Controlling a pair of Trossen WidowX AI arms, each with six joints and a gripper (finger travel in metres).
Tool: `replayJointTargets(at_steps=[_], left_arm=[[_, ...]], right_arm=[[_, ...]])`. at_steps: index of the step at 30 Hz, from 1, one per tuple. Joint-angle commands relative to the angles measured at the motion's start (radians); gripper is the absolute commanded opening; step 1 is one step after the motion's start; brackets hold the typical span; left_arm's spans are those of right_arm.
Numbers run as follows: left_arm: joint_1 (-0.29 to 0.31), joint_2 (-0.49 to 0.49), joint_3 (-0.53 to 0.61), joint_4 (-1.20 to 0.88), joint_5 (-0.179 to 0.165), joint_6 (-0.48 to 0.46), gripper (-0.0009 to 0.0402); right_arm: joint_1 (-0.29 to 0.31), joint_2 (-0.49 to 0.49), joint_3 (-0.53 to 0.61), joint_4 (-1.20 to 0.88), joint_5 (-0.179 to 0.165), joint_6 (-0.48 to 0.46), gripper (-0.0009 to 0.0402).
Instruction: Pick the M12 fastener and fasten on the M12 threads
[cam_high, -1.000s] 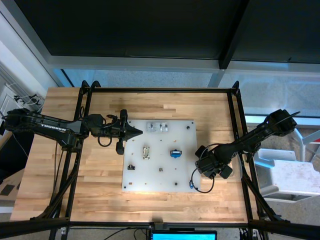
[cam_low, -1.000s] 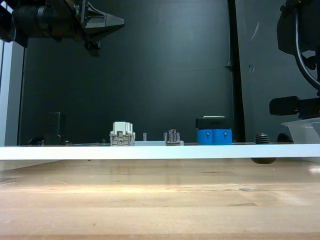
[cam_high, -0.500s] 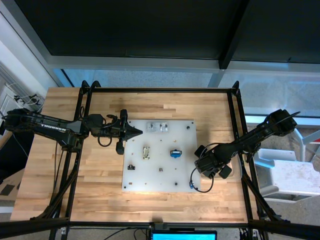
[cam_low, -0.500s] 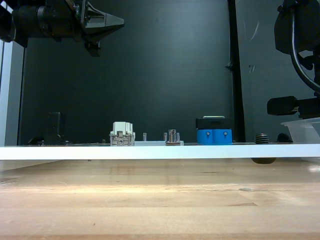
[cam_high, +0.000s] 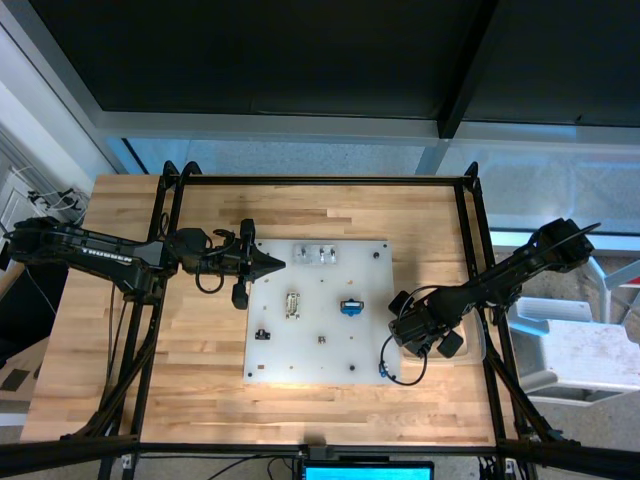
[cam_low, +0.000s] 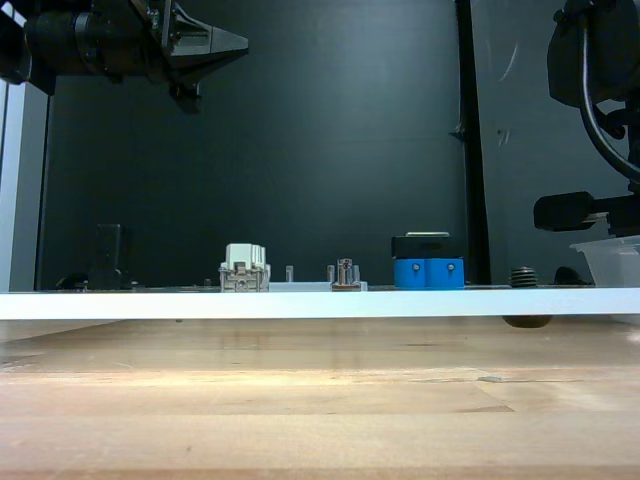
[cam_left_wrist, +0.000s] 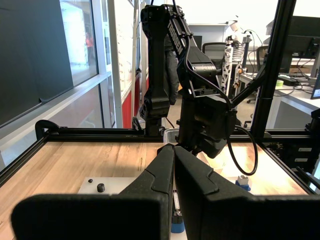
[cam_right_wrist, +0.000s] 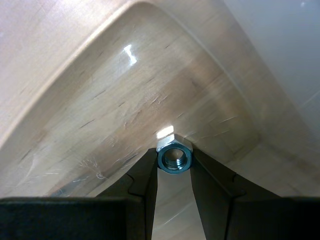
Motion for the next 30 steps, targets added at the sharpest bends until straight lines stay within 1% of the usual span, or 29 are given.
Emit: replayJointTargets(at_steps=[1,5,9,16,18,24,27,30], left_arm=[[0.000,0.000,0.000,0.000,0.000,0.000,0.0000],[0.000,0.000,0.000,0.000,0.000,0.000,0.0000],[0.000,0.000,0.000,0.000,0.000,0.000,0.0000],[0.000,0.000,0.000,0.000,0.000,0.000,0.0000],[0.000,0.000,0.000,0.000,0.000,0.000,0.0000],[0.000,0.000,0.000,0.000,0.000,0.000,0.0000],[0.000,0.000,0.000,0.000,0.000,0.000,0.0000],[0.000,0.000,0.000,0.000,0.000,0.000,0.0000]], right_arm=[[0.001,-0.003,-0.001,-0.001,0.003,0.001,0.0044],[0.001,-0.013,0.008,-0.016,0.003,0.002,0.0028],[0.001,-0.037,0.036,-0.052,0.003,0.002,0.0023],[0.001,-0.082,0.135,-0.184,0.003,-0.008,0.0025],[0.002,-0.087,0.172,-0.224,0.003,-0.039,0.0024],[0.004,-0.075,0.288,-0.300,0.002,-0.175,0.0023],[0.004,-0.050,0.344,-0.321,0.002,-0.254,0.0023],[0.004,-0.002,0.410,-0.353,0.003,-0.298,0.0023]])
